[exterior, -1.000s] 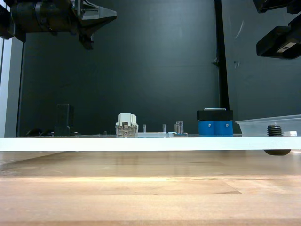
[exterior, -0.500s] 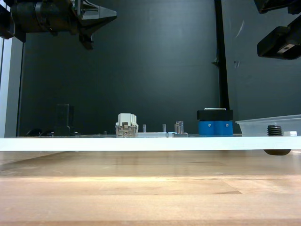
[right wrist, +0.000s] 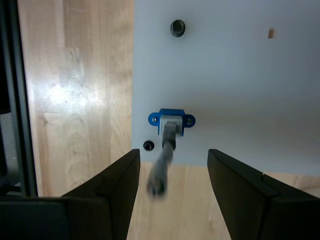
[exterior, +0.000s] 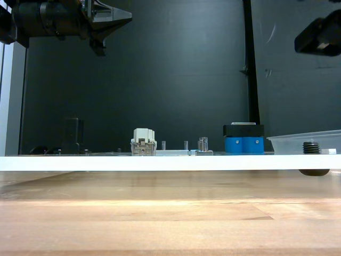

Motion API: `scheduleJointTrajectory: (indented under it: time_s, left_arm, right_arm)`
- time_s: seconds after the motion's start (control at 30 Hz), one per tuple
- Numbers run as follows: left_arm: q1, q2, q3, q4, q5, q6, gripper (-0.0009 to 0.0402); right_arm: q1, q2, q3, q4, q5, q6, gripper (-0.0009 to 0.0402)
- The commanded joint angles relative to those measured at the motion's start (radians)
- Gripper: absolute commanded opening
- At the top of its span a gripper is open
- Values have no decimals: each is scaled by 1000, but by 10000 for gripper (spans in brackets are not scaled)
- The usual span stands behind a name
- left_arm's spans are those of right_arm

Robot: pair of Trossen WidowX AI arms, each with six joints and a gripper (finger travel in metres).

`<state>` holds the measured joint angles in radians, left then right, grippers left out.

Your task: Pick the RJ45 connector and install on taskboard

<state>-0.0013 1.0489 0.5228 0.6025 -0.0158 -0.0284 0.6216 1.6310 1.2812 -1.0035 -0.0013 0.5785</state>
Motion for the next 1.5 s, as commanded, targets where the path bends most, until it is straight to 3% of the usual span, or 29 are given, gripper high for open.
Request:
scheduleJointTrajectory:
  time_s: [0.03, 0.67, 0.93, 1.0, 1.13, 1.27, 1.4, 1.5]
  left_arm:
    - [0, 0, 0, 0, 0, 0, 0]
    - [0, 0, 0, 0, 0, 0, 0]
    - [0, 0, 0, 0, 0, 0, 0]
    - [0, 0, 0, 0, 0, 0, 0]
    - [0, 0, 0, 0, 0, 0, 0]
    - [0, 0, 0, 0, 0, 0, 0]
    - [0, 0, 0, 0, 0, 0, 0]
    - [0, 0, 0, 0, 0, 0, 0]
  right_arm:
    - [0, -33, 2, -4, 1, 0, 202]
    - [1, -122, 2, -26, 1, -10, 204]
    - [-18, -209, 2, -49, 11, -23, 203]
    - [-39, -239, 2, -53, 16, -41, 203]
    - [-102, -300, 2, -54, 71, -75, 192]
    - [-187, -340, 2, -54, 108, -134, 163]
    - [-275, -370, 2, -52, 168, -235, 124]
    - [-348, -389, 2, -39, 165, -307, 89]
